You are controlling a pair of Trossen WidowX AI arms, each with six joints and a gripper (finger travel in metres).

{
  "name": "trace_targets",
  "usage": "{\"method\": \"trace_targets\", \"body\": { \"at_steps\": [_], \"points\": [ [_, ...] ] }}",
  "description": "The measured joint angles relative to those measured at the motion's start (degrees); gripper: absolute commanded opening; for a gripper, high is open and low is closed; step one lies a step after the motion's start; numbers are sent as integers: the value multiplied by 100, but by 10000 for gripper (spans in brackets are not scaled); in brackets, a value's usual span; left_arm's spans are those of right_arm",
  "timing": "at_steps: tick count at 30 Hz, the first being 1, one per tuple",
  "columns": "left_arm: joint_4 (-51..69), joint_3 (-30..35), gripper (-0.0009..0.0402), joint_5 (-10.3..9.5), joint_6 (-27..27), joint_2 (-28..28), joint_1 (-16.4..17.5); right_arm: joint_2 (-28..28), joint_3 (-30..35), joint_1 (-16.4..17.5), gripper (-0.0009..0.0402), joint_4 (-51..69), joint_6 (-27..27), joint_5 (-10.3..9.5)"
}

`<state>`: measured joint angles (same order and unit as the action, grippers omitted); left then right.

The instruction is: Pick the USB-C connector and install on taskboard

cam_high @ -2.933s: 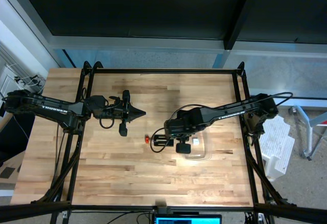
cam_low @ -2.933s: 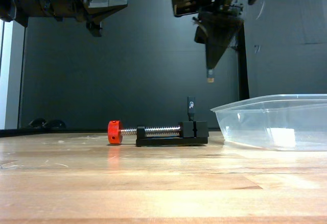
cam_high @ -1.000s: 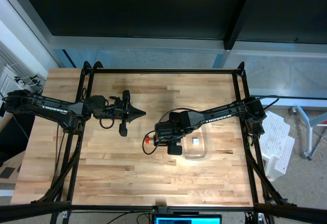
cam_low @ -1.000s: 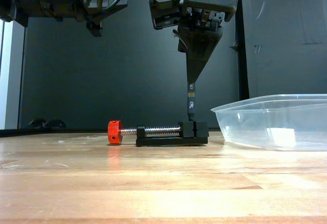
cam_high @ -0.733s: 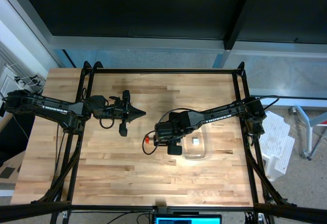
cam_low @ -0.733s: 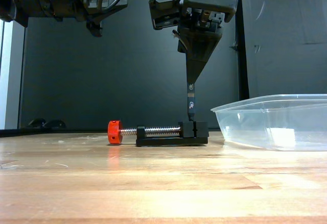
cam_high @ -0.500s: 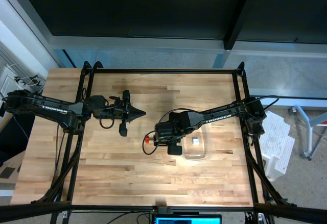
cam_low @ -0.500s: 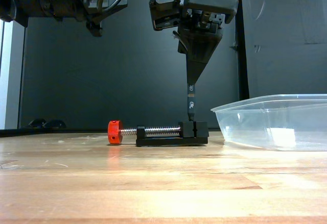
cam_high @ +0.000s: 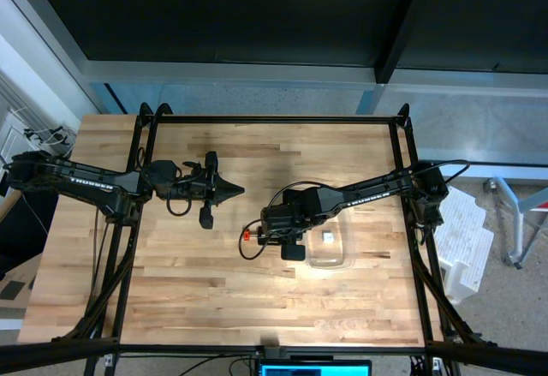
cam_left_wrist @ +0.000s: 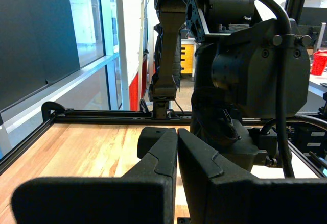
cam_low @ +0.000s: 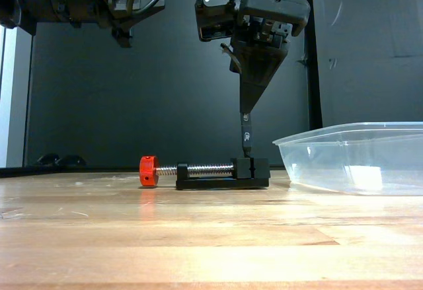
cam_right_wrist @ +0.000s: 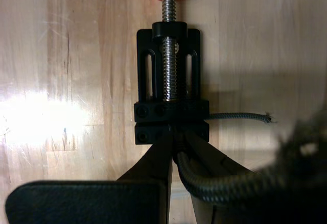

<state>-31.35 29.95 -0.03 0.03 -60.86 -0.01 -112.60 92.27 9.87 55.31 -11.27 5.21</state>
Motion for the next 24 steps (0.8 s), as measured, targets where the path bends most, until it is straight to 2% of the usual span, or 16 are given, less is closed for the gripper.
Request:
{"method": "trace_targets", "body": {
  "at_steps": [10, 24],
  "points": [
    [0, -2, 0, 0, 0, 0, 0, 33, -35, 0, 9, -9, -17, -37],
    [0, -2, 0, -2, 0, 0, 0, 116, -35, 2, 128, 107, -83, -48]
  ]
}}
